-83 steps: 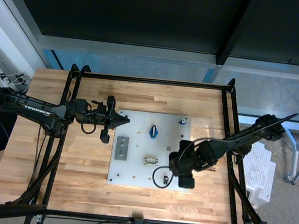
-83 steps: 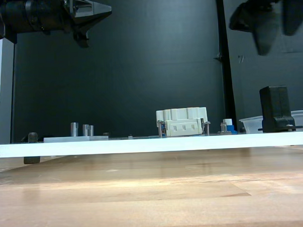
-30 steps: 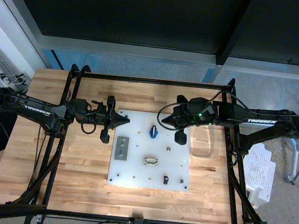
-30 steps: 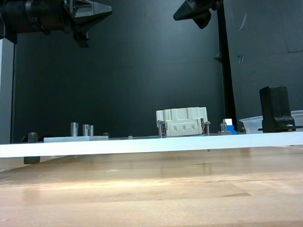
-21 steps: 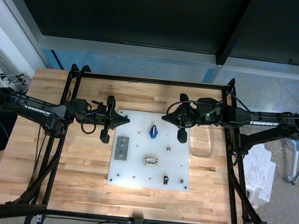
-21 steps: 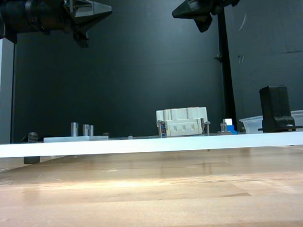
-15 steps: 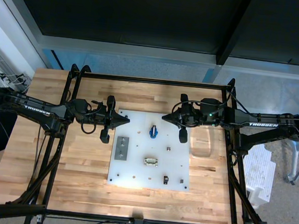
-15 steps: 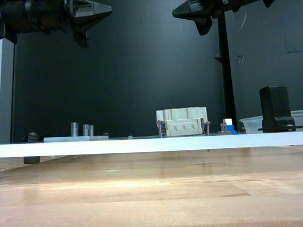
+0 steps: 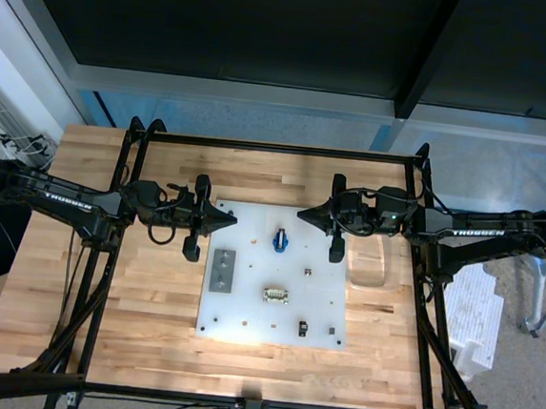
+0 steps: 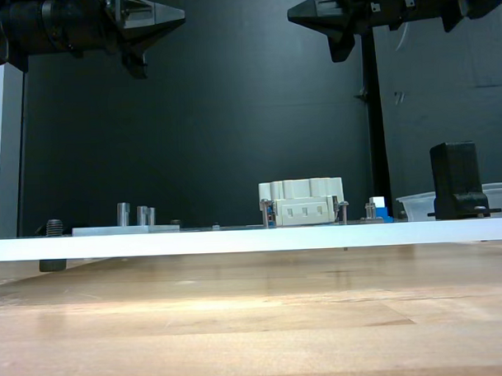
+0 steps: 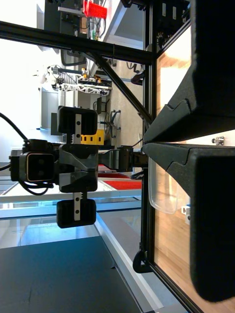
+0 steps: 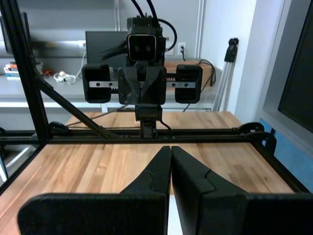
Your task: Pick the 16mm bar and install on taskboard
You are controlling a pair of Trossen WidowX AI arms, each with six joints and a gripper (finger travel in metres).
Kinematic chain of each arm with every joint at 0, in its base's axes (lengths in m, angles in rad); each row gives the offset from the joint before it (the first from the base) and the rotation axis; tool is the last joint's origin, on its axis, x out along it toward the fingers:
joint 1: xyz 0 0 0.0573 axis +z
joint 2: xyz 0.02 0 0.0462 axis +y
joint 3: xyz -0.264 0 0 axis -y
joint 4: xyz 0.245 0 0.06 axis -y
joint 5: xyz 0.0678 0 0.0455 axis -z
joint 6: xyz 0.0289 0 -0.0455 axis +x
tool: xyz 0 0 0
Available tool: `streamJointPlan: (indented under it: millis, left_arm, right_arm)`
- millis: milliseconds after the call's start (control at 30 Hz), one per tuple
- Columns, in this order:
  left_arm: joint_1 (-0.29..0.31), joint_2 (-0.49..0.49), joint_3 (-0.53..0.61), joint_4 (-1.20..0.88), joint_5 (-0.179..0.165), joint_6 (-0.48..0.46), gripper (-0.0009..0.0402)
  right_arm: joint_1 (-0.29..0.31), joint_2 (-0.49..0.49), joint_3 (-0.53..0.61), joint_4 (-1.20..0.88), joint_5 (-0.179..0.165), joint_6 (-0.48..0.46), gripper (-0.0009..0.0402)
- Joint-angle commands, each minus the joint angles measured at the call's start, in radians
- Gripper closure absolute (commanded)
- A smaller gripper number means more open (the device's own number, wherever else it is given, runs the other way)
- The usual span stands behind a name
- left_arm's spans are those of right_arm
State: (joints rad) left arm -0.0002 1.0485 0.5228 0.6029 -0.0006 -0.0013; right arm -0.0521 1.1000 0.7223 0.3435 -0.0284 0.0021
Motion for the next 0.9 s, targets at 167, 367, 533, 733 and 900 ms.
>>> streamJointPlan:
  millis: [167, 367, 533, 733, 900]
  left_arm:
    - [0.0, 0.0, 0.0, 0.0, 0.0, 0.0, 0.0393]
    - [0.0, 0.0, 0.0, 0.0, 0.0, 0.0, 0.0393]
    - [0.0, 0.0, 0.0, 0.0, 0.0, 0.0, 0.0393]
    - [0.0, 0.0, 0.0, 0.0, 0.0, 0.0, 0.0393]
    - [0.0, 0.0, 0.0, 0.0, 0.0, 0.0, 0.0393]
  right_arm:
    - [0.002, 0.0, -0.068, 0.106, 0.001, 0.016, 0.0394]
    - [0.003, 0.0, -0.097, 0.143, 0.0, 0.016, 0.0394]
    - [0.005, 0.0, -0.104, 0.148, -0.005, 0.016, 0.0394]
    - [0.007, 0.0, -0.105, 0.153, -0.017, 0.018, 0.0393]
    - [0.007, 0.0, -0.1, 0.155, -0.017, 0.02, 0.0393]
